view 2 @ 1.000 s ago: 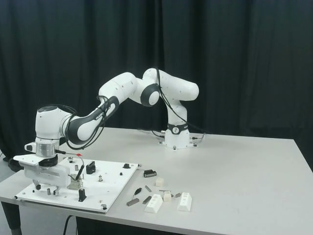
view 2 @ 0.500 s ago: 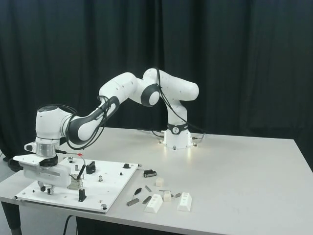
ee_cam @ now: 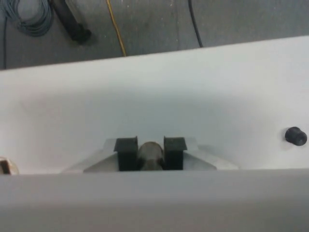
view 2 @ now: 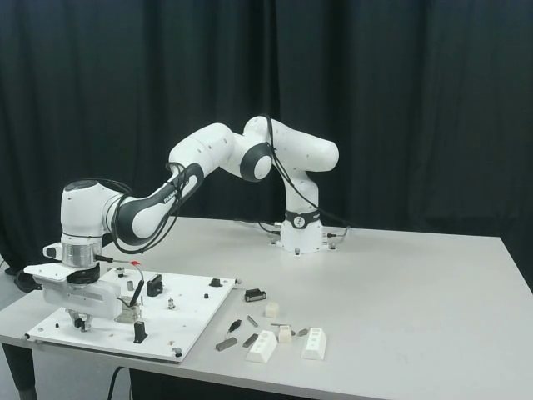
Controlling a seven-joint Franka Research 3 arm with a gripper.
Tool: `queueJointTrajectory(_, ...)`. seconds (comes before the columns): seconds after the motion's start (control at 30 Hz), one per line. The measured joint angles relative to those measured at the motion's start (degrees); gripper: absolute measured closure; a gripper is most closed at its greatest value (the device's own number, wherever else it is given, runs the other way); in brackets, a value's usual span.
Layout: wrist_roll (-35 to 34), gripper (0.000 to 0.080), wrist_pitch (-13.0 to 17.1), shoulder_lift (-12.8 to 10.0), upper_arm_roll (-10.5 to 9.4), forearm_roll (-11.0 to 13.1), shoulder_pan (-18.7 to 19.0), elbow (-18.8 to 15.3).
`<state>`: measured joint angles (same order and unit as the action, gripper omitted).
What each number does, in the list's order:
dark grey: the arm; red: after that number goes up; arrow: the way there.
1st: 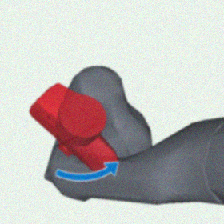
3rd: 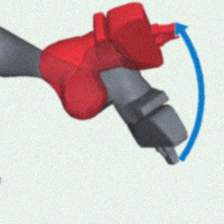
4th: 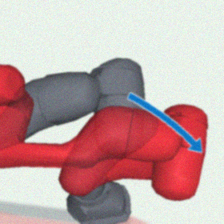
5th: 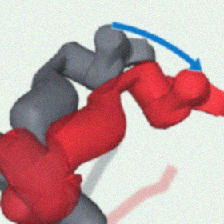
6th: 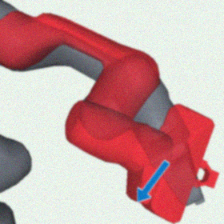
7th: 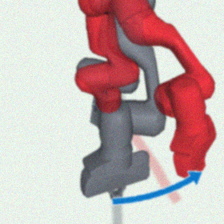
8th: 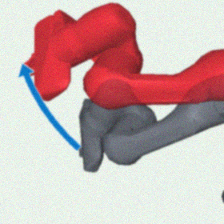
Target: Remove round peg 3.
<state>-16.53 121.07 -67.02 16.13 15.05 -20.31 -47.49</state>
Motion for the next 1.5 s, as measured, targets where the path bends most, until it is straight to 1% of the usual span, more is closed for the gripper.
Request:
queueJointTrajectory(1.17,0.22,0.0693,-0.02,0.01,0.14,0.02,0.02,0.19)
queueJointTrajectory(1.5,-0.84,0.0693,-0.10,0.02,0.15,1.04,-0.16,0.20)
